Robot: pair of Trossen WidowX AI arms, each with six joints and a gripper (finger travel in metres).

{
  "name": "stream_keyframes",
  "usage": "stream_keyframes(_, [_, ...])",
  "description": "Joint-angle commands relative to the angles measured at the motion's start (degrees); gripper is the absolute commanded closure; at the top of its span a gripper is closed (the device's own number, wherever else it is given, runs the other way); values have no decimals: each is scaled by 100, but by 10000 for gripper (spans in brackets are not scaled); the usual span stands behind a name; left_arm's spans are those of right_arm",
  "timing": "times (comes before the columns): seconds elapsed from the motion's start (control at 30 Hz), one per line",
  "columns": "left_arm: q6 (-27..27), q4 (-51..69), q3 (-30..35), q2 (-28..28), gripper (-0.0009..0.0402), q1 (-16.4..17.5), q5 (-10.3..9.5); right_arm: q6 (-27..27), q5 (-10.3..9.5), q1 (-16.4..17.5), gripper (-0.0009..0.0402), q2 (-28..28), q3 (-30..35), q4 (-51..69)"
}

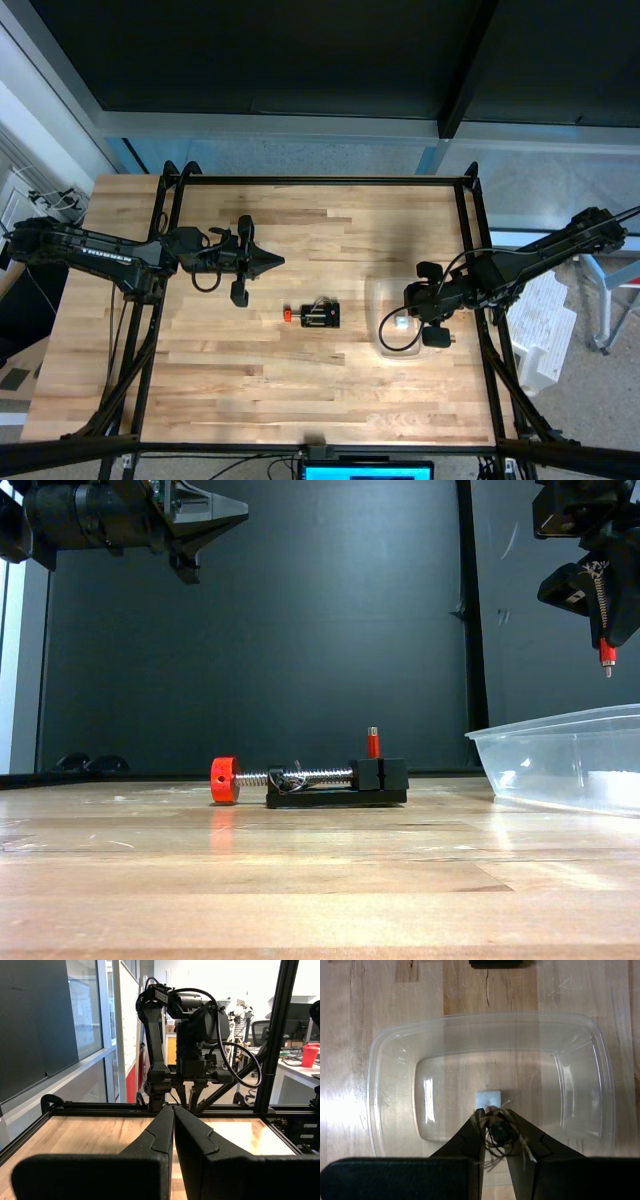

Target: Pick the RCA connector and install on taskboard

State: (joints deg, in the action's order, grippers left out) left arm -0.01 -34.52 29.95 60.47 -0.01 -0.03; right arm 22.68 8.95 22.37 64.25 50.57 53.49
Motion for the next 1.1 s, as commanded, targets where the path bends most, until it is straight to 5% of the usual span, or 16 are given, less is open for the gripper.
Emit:
stream_keyframes(0.03, [2, -2, 0, 2, 393, 0, 0, 4, 4, -2, 393, 2, -4, -15])
stream_keyframes(1.1, [2, -2, 0, 2, 393, 0, 0, -420, 55, -680, 393, 2358, 1862, -380])
